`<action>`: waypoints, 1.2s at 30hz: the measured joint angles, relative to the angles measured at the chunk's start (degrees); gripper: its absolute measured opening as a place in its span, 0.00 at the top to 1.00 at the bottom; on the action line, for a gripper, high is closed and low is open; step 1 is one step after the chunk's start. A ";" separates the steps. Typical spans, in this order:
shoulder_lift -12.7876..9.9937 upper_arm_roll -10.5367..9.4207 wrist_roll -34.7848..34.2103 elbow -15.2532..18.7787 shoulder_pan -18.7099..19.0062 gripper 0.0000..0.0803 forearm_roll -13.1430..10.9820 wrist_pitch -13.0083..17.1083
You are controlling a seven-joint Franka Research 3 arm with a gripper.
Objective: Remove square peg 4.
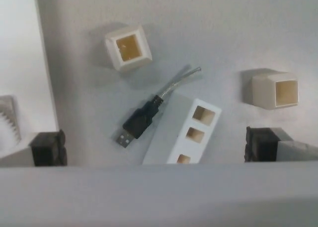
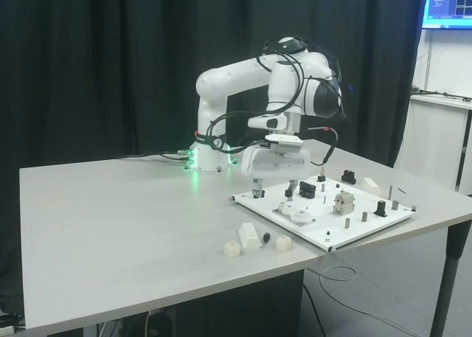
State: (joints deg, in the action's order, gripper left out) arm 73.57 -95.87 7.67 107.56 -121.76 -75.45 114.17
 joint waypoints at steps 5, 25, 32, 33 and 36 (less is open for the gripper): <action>-0.01 0.01 0.40 -0.17 0.12 0.00 -0.31 0.01; -0.90 0.05 0.39 -4.11 3.64 0.00 -3.23 -5.71; -1.25 0.05 -3.33 -6.91 5.32 0.00 -4.88 -9.55; -1.25 0.05 -3.79 -7.41 5.58 0.00 -5.03 -10.04; -1.25 -0.01 -5.62 -9.02 6.48 0.00 -5.21 -11.15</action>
State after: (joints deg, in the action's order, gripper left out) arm 72.31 -95.88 2.05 98.54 -115.28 -80.66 103.02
